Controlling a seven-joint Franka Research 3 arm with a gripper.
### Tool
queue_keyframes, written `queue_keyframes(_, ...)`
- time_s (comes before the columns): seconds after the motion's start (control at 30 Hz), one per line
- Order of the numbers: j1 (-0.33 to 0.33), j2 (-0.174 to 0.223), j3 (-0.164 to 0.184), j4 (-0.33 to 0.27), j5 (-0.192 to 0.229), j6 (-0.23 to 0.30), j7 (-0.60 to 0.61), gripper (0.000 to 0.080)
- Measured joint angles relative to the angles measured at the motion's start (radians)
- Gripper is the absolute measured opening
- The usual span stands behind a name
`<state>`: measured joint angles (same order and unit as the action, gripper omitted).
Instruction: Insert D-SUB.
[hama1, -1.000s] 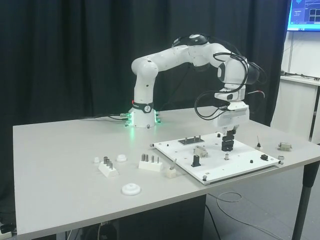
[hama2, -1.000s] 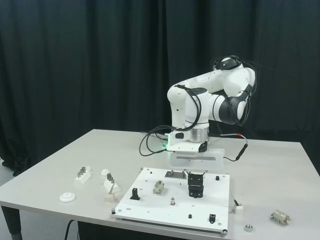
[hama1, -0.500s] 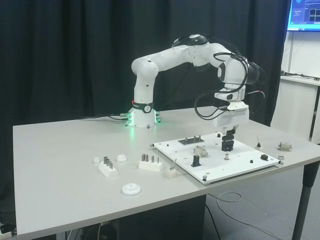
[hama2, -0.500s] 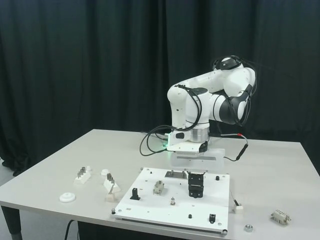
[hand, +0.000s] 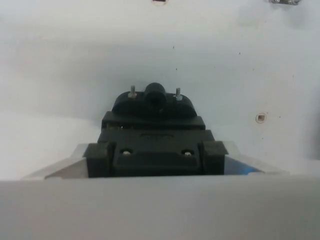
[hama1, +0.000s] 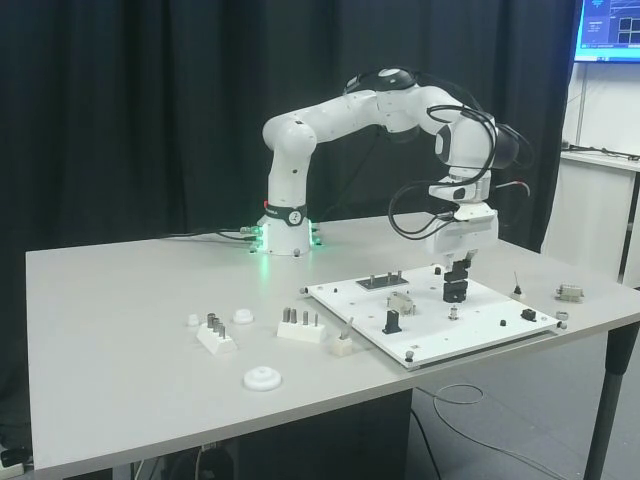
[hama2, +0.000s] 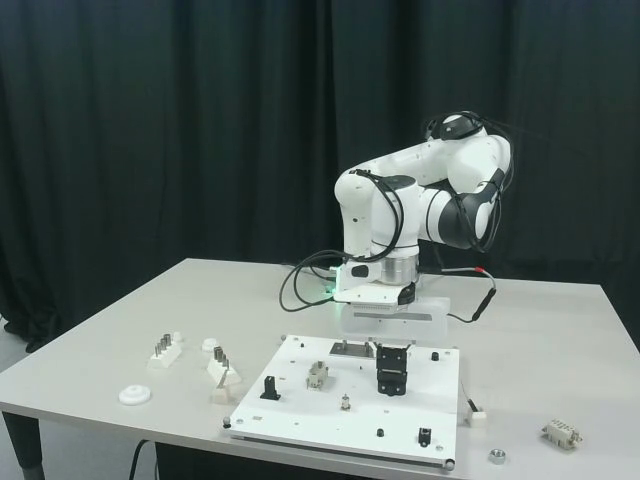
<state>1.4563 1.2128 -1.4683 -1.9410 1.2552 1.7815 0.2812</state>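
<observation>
Grey table (hama1: 120, 300) before a black curtain (hama2: 200, 120), bearing the white arm (hama1: 330, 110) on its green-lit base (hama1: 285, 232). A white assembly board (hama2: 330, 405) lies in front of the base, at the table's front edge. The gripper (hama2: 391, 352) hangs above the board, its two fingers clamped on a black D-SUB connector (hand: 152, 132); in the wrist view the connector's two small screws and rounded back show, held above bare board. Beside the board, away from the arm, stand white pin blocks (hama1: 300, 328) and a white toothed disc (hama1: 262, 378). A grey connector (hama2: 561, 433) lies on the table beyond the board's other side. A screen corner (hama1: 607, 30) shows past the curtain; its writing is illegible.
</observation>
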Motion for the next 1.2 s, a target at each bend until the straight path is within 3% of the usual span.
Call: queue_keyframes(1.2, 0.004, 0.0, 0.002, 0.0, 0.001, 0.018, 0.022, 0.0382)
